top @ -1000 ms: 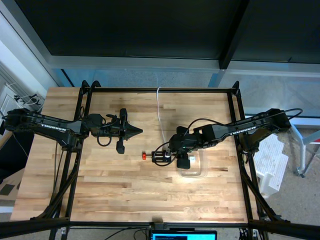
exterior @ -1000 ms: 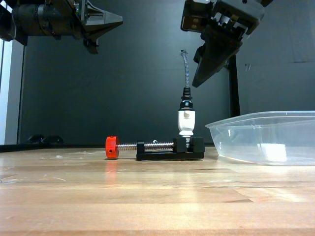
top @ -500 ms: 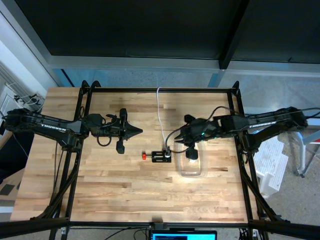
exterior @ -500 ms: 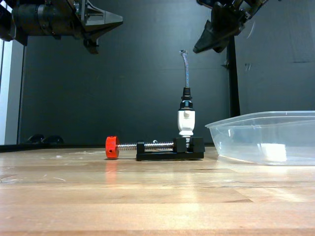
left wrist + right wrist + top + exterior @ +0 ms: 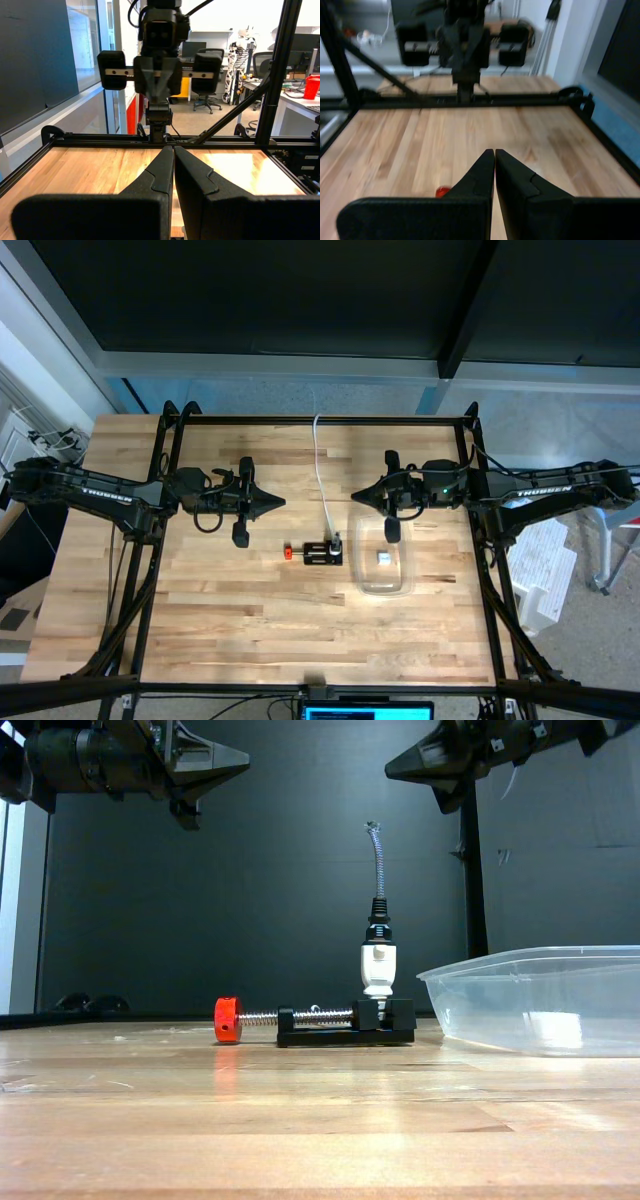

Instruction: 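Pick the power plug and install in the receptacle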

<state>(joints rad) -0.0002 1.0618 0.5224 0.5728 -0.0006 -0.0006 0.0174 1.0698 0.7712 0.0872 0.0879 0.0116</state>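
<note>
The white receptacle (image 5: 378, 968) stands upright in a black clamp block (image 5: 345, 1021) with a red knob (image 5: 228, 1019). A small black power plug (image 5: 377, 925) sits directly on top of it, and a cable (image 5: 377, 860) rises from there. From above, the clamp (image 5: 322, 553) lies mid-table with the white cable (image 5: 321, 465) running to the far edge. My right gripper (image 5: 356, 498) hovers high, behind and to the right of the clamp, shut and empty (image 5: 494, 152). My left gripper (image 5: 281, 503) hangs high to the left, also shut and empty (image 5: 173, 150).
A clear plastic tray (image 5: 400, 585) lies just right of the clamp, with a small white block (image 5: 383, 558) inside; in the low view the tray (image 5: 480, 982) stands near the front right. A black frame (image 5: 320, 421) borders the table.
My right gripper has risen from just above the clamp and tray and pulled back up and to the right. The left arm has not moved.
</note>
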